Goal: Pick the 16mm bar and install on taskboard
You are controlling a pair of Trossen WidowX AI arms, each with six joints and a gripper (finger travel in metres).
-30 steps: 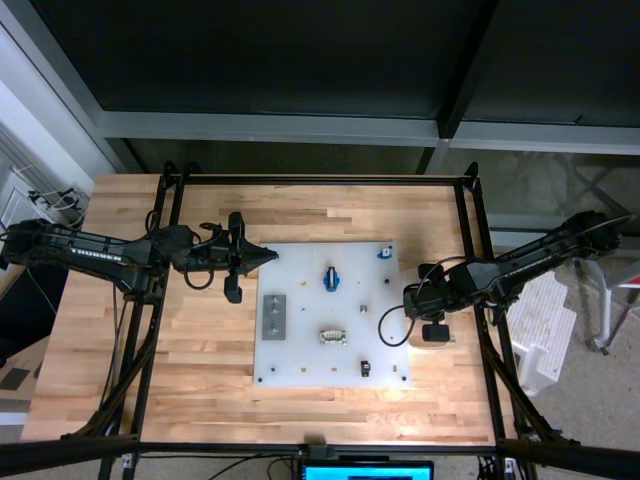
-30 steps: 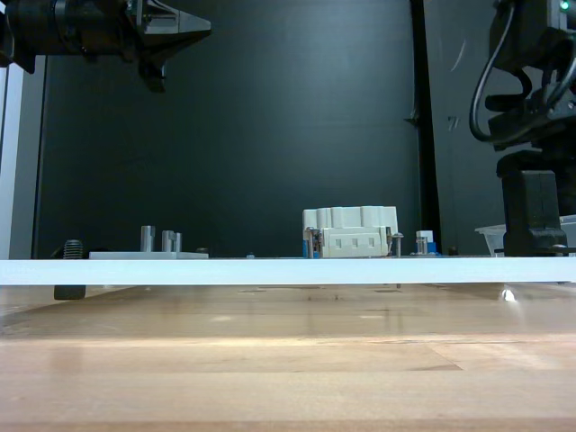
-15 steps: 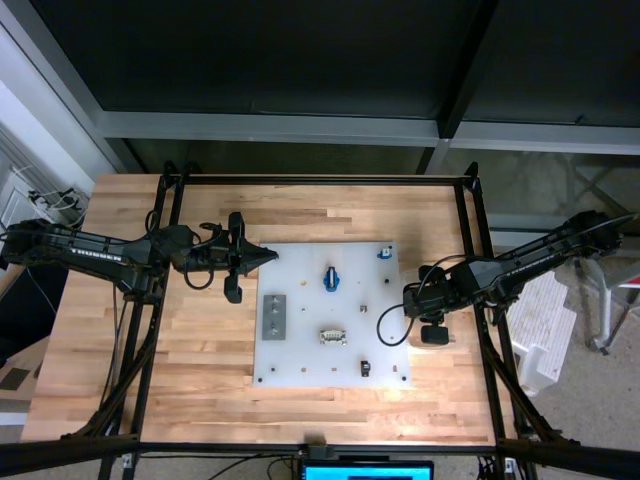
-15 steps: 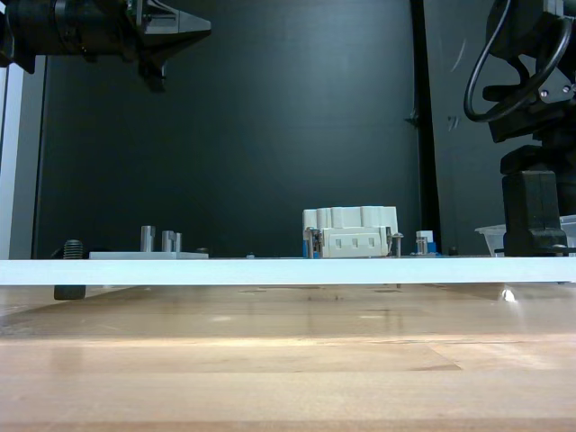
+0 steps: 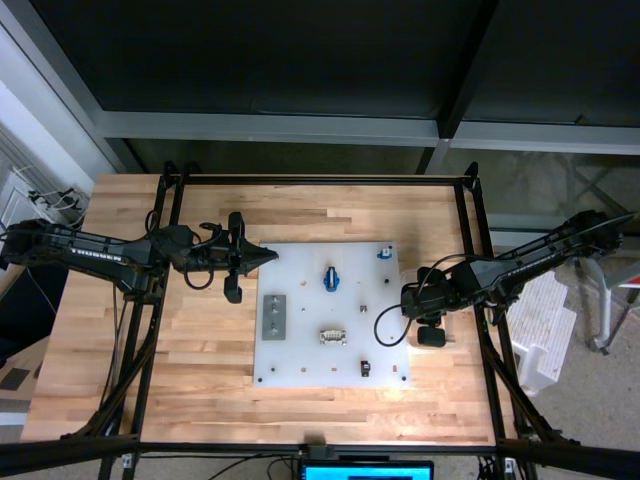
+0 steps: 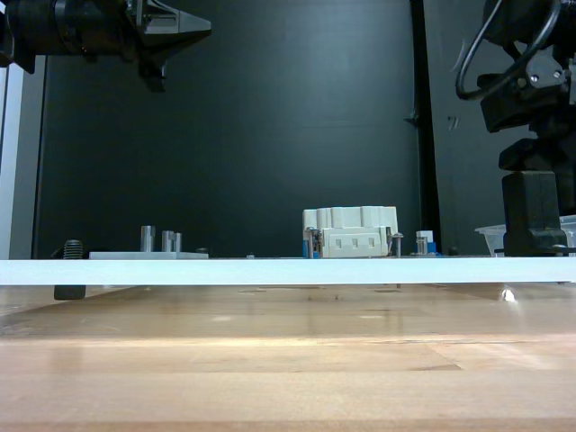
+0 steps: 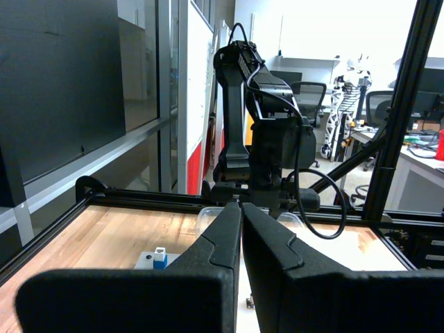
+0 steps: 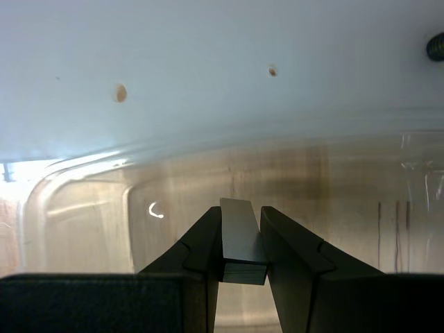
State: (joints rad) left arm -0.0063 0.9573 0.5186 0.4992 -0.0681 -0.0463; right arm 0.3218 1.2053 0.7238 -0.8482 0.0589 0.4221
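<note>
Half done: dark flat 16mm bar [image 8: 243, 239] clamped in right gripper [image 8: 241, 209] beside white taskboard [image 5: 300, 355], uninstalled; left gripper [image 7: 241, 208] together, above board's left edge.

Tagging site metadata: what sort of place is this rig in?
Probably a robotics lab: framed wooden table, white task board, office chairs behind. Left gripper, shut, hovers off the board's left edge; right gripper holds the 16mm bar over a clear bin.

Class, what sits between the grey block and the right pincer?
The beige connector, in the high view. Right pincer grips the bar; left pincer hovers at the board's far-left corner.
</note>
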